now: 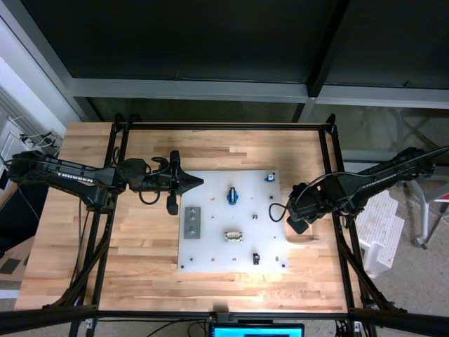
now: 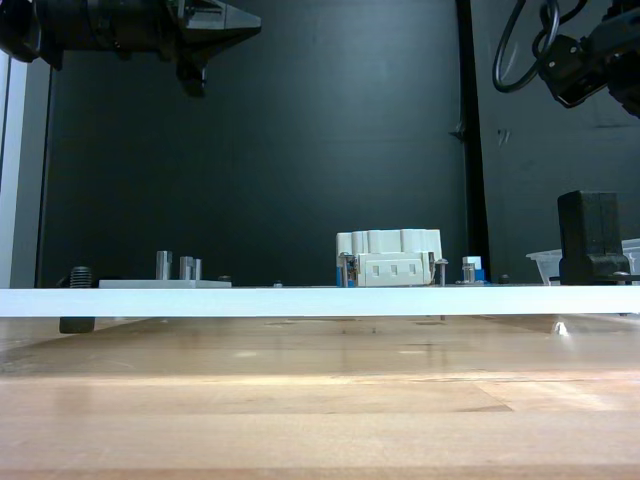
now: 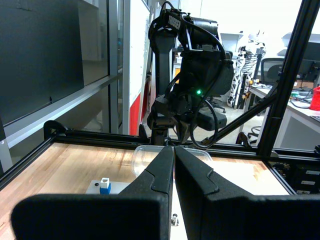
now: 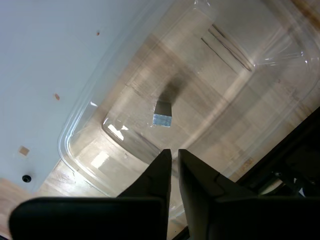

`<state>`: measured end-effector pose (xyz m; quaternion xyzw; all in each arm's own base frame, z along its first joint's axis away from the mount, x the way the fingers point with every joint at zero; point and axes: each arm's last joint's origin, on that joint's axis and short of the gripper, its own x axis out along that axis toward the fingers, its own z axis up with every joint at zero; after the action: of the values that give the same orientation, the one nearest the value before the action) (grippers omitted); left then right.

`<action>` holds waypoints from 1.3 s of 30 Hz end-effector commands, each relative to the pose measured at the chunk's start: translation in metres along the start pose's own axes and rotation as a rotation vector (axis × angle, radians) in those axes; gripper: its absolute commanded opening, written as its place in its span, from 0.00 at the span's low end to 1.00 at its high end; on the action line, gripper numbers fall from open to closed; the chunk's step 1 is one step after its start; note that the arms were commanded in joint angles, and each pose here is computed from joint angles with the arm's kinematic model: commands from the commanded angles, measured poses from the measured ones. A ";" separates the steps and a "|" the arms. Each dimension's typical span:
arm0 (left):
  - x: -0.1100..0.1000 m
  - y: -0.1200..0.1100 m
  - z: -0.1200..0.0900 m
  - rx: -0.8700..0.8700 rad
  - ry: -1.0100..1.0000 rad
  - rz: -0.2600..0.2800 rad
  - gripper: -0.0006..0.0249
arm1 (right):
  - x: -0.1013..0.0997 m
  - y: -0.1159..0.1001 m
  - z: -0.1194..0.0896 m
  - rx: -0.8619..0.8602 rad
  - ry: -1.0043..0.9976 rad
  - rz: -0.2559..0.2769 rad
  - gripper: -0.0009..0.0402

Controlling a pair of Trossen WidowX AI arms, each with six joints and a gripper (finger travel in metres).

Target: Pick the 16mm bar and install on taskboard

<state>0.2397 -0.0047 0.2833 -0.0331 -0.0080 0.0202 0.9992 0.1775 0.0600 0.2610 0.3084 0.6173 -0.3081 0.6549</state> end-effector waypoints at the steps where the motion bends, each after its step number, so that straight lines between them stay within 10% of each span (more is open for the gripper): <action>1: 0.000 0.000 0.000 0.000 0.000 0.000 0.03 | 0.002 0.002 0.001 0.016 0.003 -0.001 0.18; 16: 0.000 0.000 0.000 0.000 0.000 0.000 0.03 | 0.022 0.013 0.004 0.052 0.005 -0.045 0.52; 39: 0.000 0.000 0.000 0.000 0.000 0.000 0.03 | 0.060 0.016 0.003 0.073 0.002 -0.051 0.54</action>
<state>0.2397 -0.0046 0.2833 -0.0331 -0.0080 0.0203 0.9992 0.1950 0.0657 0.2041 0.3163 0.6147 -0.3481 0.6332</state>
